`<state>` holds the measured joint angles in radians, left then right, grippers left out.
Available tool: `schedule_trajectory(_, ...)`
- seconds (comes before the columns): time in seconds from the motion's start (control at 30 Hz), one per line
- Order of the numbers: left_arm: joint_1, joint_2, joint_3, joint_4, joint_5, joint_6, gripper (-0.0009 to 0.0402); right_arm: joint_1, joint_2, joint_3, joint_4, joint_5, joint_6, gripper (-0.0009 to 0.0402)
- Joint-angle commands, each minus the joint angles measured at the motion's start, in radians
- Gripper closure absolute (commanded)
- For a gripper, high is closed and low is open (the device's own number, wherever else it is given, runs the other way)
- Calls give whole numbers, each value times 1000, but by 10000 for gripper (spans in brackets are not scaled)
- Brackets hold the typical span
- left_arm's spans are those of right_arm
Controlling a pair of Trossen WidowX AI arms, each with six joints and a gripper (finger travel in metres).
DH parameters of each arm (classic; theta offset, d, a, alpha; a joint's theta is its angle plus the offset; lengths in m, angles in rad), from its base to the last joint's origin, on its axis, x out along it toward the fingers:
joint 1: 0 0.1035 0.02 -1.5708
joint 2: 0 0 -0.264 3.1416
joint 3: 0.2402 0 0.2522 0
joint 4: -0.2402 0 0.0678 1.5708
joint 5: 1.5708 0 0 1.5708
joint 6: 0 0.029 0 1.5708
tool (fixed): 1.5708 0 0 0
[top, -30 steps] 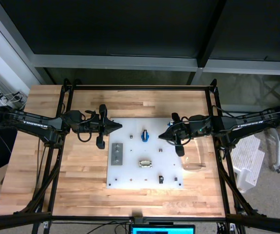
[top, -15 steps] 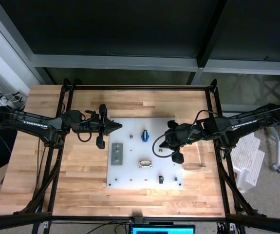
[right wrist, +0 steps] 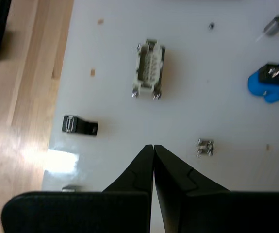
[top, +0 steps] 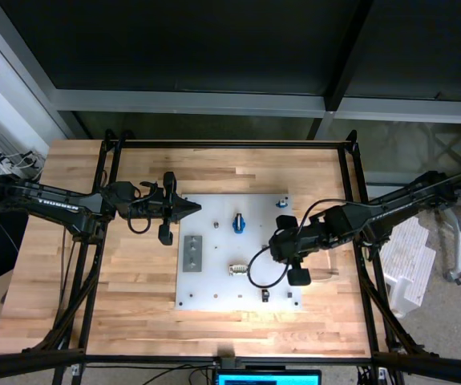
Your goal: Remove the 16mm bar from the taskboard and place in the container
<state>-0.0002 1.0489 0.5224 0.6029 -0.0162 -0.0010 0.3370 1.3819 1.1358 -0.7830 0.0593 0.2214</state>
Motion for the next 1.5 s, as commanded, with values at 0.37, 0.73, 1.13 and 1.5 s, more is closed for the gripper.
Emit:
schedule_trajectory(0.37,0,0,0,0,0,0,393,140,2,1,-146,1,174,334)
schedule_trajectory(0.73,0,0,0,0,0,1,393,207,14,0,-151,27,331,199)
schedule_trajectory(1.13,0,0,0,0,0,0,393,284,158,0,-136,38,377,149)
schedule_trajectory(1.5,0,0,0,0,0,0,393,304,261,0,-75,55,400,150)
